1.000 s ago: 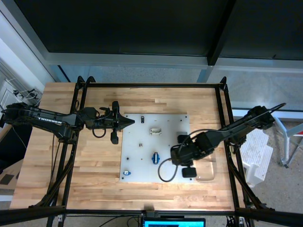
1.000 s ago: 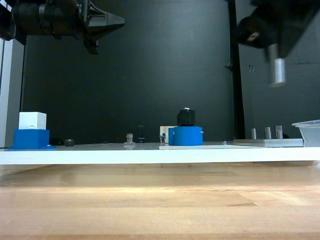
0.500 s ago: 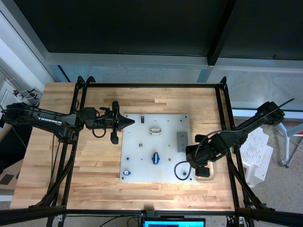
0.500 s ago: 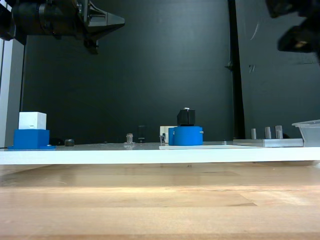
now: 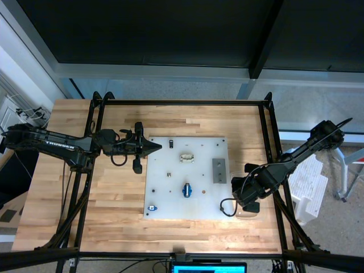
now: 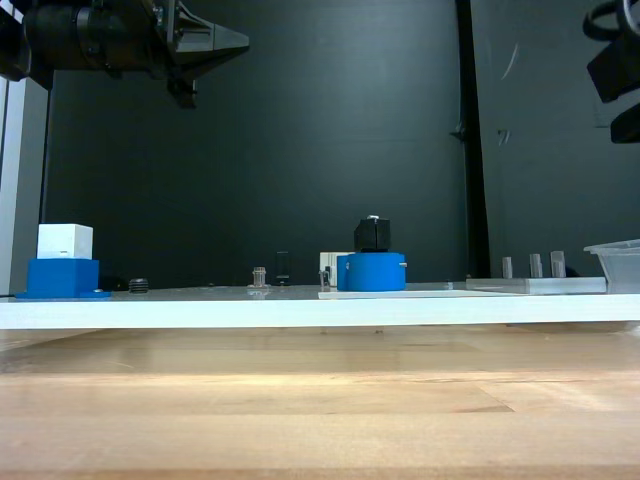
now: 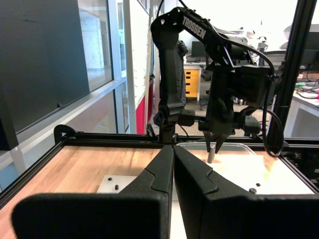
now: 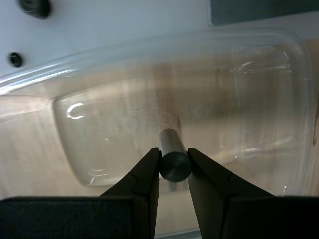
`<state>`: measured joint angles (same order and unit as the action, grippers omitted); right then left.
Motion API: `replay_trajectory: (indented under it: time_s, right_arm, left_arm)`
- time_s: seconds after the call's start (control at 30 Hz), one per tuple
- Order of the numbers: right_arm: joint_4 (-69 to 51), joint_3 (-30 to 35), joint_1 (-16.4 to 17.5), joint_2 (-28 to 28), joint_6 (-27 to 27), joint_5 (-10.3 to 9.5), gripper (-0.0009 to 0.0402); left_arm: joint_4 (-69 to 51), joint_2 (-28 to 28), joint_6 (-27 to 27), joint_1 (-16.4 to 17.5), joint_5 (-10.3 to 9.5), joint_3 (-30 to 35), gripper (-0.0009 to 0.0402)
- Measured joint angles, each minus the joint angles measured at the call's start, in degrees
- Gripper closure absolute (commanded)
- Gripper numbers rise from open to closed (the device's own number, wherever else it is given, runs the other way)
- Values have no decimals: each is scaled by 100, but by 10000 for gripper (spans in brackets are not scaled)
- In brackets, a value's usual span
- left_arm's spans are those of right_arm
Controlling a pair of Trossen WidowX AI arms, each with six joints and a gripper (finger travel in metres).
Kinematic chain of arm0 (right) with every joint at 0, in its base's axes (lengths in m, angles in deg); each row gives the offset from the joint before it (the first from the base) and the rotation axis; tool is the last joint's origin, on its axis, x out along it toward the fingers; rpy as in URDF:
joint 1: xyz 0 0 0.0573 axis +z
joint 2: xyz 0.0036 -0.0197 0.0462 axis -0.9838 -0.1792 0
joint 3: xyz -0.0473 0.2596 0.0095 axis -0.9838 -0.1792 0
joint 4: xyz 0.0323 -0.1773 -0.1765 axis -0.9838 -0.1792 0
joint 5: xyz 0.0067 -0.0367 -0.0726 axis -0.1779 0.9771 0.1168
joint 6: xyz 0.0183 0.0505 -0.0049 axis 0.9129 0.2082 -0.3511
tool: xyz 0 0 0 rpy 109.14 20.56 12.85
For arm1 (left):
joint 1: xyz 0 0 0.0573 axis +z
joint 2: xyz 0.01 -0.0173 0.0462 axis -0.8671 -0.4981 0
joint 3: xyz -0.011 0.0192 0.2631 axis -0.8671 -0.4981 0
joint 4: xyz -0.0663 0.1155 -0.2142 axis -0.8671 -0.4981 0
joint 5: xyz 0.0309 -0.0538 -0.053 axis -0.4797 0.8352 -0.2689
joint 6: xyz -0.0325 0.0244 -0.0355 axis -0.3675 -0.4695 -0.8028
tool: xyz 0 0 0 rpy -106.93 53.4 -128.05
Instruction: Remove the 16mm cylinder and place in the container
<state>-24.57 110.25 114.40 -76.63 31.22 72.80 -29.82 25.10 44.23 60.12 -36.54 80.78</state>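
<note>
Right hand hangs over the light wooden bench, just off the edge of the white square task board and above the clear, shallow plastic tub. Its fingers clamp the small silver-grey metal cylinder upright, high over the tub's floor. Released from this height, the smooth rod may bounce or roll over the low rim. Left hand is parked closed, aloft at the board's left edge.
</note>
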Motion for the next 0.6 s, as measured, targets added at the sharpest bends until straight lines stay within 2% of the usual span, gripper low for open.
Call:
replay_trajectory:
  time_s: [0.23, 0.6]
  right_arm:
    - [334, -306, 13, 0, 9, -9, 297]
    - [363, -317, 15, 0, 109, -9, 203]
  left_arm:
    - [0, 0, 2, 0, 0, 2, 393]
    - [0, 0, 2, 0, 0, 0, 393]
